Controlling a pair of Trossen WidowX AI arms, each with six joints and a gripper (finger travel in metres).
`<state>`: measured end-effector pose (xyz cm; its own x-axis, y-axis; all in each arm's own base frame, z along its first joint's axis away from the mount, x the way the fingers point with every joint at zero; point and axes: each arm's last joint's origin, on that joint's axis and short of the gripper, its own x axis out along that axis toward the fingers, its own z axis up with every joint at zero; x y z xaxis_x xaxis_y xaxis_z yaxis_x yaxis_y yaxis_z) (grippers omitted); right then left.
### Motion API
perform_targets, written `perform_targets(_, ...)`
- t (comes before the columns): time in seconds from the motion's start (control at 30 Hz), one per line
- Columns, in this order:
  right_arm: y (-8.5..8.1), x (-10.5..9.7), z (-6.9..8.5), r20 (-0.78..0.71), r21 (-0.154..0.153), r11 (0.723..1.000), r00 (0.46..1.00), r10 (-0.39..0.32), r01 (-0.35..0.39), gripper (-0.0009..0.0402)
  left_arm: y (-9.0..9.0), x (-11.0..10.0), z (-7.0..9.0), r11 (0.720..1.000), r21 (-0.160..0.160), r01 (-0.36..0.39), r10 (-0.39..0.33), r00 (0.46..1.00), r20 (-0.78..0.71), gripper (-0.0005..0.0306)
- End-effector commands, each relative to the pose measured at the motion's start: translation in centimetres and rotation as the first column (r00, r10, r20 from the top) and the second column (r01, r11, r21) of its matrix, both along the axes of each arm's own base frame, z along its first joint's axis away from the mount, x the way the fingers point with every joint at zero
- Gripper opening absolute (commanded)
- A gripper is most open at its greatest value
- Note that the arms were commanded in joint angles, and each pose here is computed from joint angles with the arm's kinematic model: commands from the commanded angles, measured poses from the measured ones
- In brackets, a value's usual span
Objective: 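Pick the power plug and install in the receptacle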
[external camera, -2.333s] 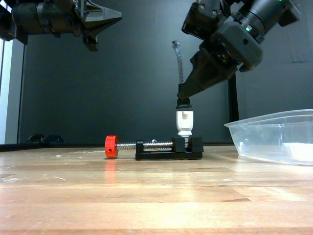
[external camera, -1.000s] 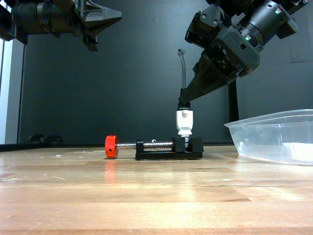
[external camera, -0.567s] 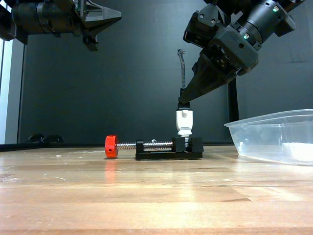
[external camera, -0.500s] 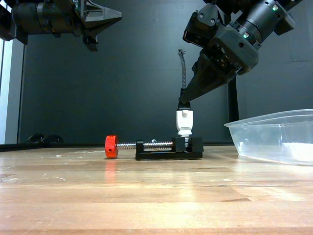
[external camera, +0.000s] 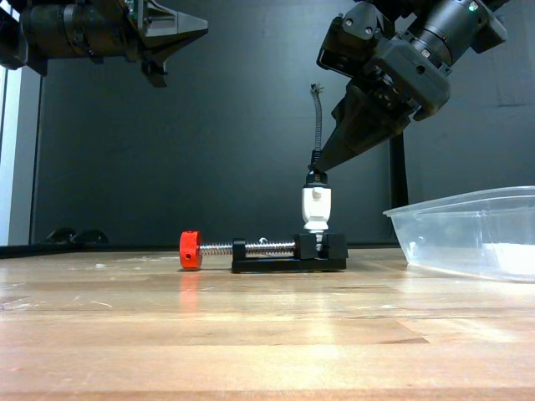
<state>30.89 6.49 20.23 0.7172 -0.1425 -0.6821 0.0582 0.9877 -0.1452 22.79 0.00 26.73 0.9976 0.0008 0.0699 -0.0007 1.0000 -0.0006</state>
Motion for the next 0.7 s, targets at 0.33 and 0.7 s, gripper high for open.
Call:
perform_targets(0.33, 0.1, 0.1, 2.9, -0.01, 0.028, 0.999, 1.0, -0.016, 0.016, 0.0147, 0.0, 0.0, 0.0, 1.0, 0.0, 0.0, 0.0, 1.0, 0.0, 0.0)
perform_targets(0.7, -0.4, -2.9, 7.8, 0.027, 0.075, 0.997, 1.0, 0.014, -0.016, 0.0158, 0.0, 0.0, 0.0, 1.0, 0.0, 0.0, 0.0, 1.0, 0.0, 0.0)
